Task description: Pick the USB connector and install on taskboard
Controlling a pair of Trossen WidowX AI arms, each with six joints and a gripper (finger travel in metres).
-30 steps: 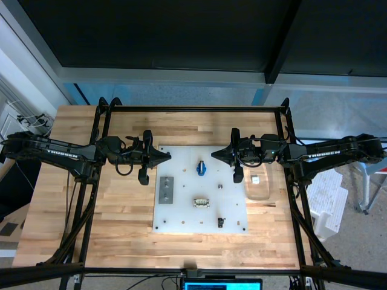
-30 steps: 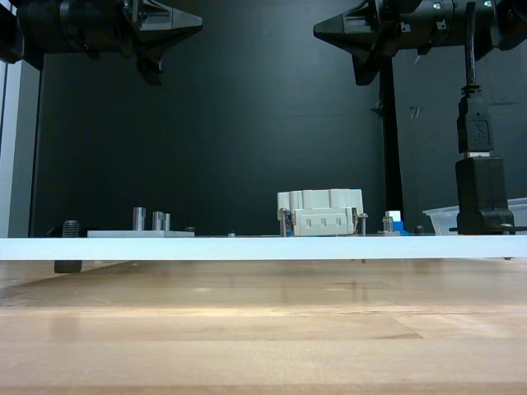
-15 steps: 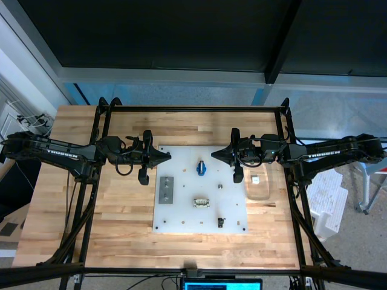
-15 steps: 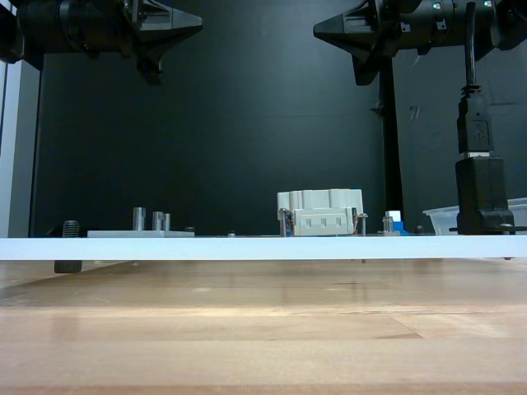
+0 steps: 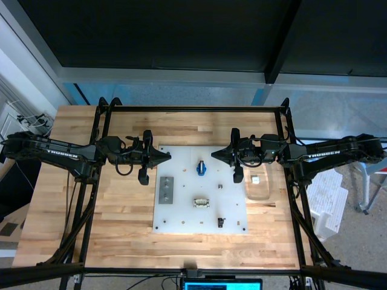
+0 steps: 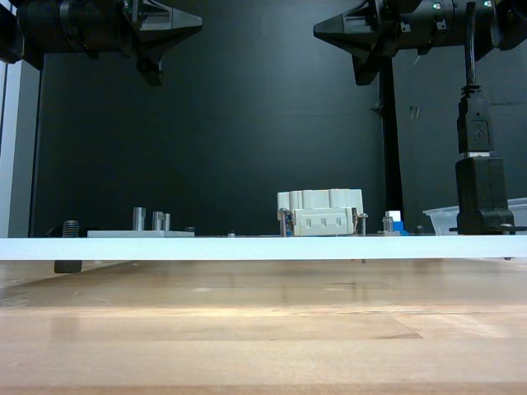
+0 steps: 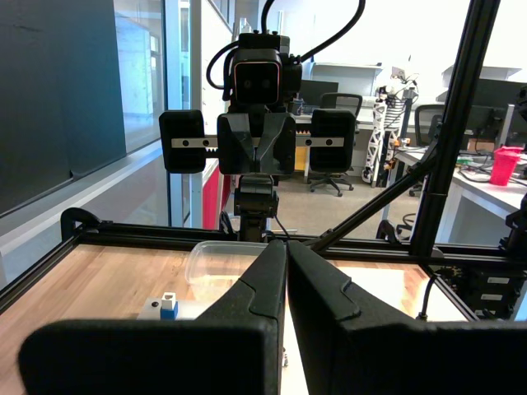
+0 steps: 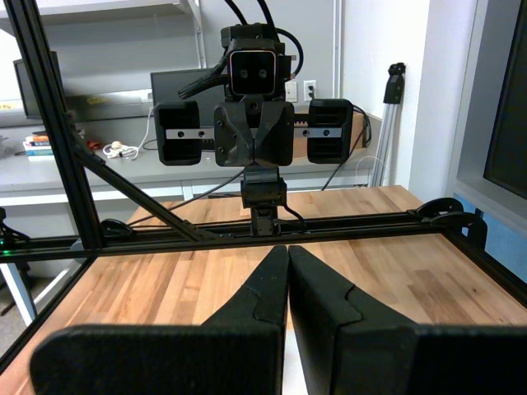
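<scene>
The left claw (image 5: 168, 156) hangs over the taskboard's (image 5: 181, 225) 11 o'clock, fingers pressed together, holding nothing. The black USB connector (image 5: 221, 222) stands upright at its 5 o'clock. It is likely light, rigid plastic, best gripped across its flat body. The right claw (image 5: 214, 154), likewise closed and empty, hovers at 1 o'clock. Nothing has moved since earlier.

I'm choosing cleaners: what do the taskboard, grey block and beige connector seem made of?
Taskboard: matt white sheet, plastic or painted metal. Grey block: dull even grey, likely aluminium. Beige connector: ribbed moulded plastic, seemingly. Left gripper and right gripper hang shut above the board's far side.
</scene>
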